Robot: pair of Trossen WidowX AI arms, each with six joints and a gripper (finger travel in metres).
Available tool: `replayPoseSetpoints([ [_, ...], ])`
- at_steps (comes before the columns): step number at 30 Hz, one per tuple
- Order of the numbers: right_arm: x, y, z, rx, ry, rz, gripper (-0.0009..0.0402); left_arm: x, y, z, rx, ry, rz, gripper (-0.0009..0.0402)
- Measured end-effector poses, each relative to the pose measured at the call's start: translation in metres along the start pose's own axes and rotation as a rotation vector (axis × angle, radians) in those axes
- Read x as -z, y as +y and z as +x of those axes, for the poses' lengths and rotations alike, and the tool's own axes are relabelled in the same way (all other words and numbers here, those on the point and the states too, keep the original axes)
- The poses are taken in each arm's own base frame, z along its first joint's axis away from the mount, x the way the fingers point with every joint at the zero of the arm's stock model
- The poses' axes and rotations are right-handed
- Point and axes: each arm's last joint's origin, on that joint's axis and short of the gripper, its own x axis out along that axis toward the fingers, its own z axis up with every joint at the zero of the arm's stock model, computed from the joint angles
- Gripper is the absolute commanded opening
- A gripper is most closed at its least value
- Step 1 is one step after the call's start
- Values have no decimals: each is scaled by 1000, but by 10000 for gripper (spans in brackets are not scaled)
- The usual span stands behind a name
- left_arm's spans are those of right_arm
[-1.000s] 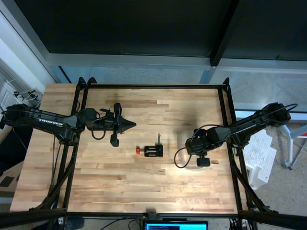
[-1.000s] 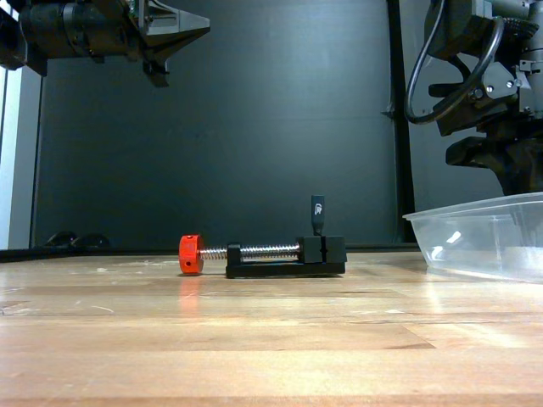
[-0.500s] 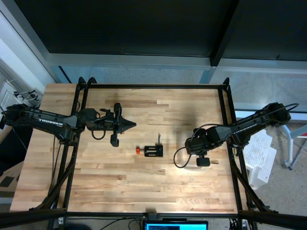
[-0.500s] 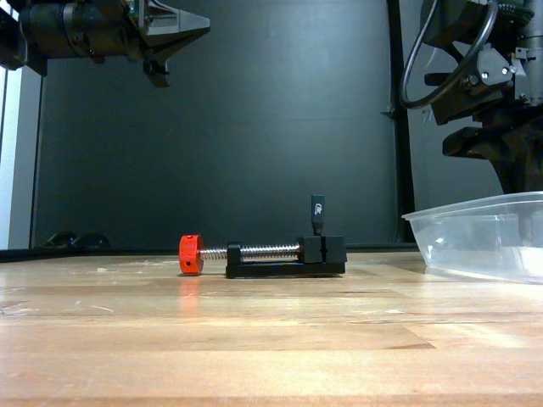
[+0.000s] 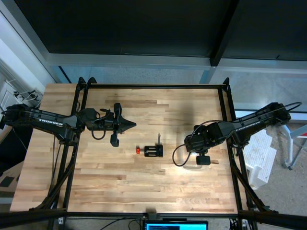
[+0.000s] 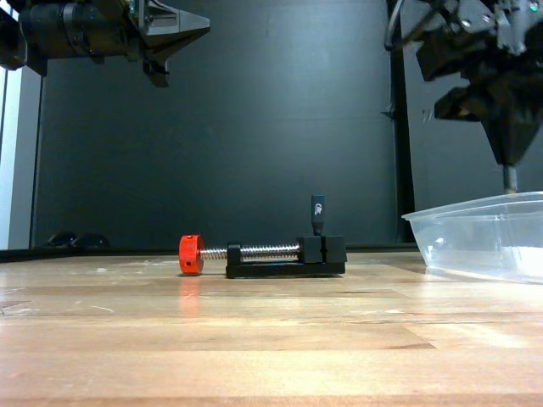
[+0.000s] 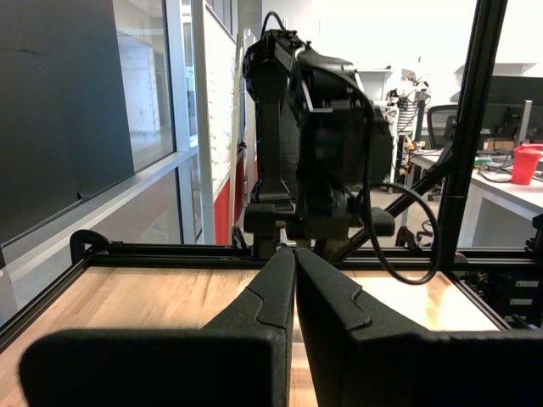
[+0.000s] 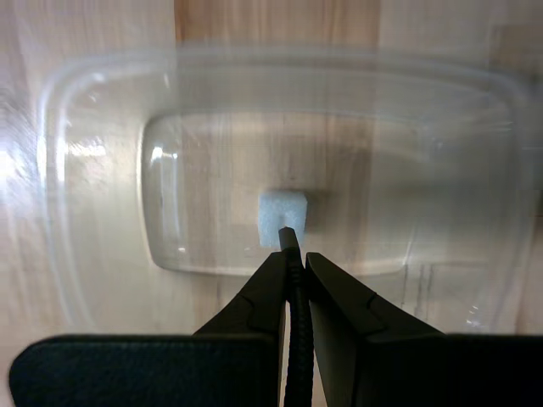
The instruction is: Pick the USB-C connector and install on taskboard
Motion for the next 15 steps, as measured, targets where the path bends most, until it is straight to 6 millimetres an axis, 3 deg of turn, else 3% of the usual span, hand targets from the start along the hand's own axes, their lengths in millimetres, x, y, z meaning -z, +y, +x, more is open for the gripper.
replayPoseSetpoints([
  [4,-8,-5,-6,16,16,86,0,0,0,0,0,0,0,0],
  [15,-40,-1,-14,55,41,116,0,0,0,0,0,0,0,0],
])
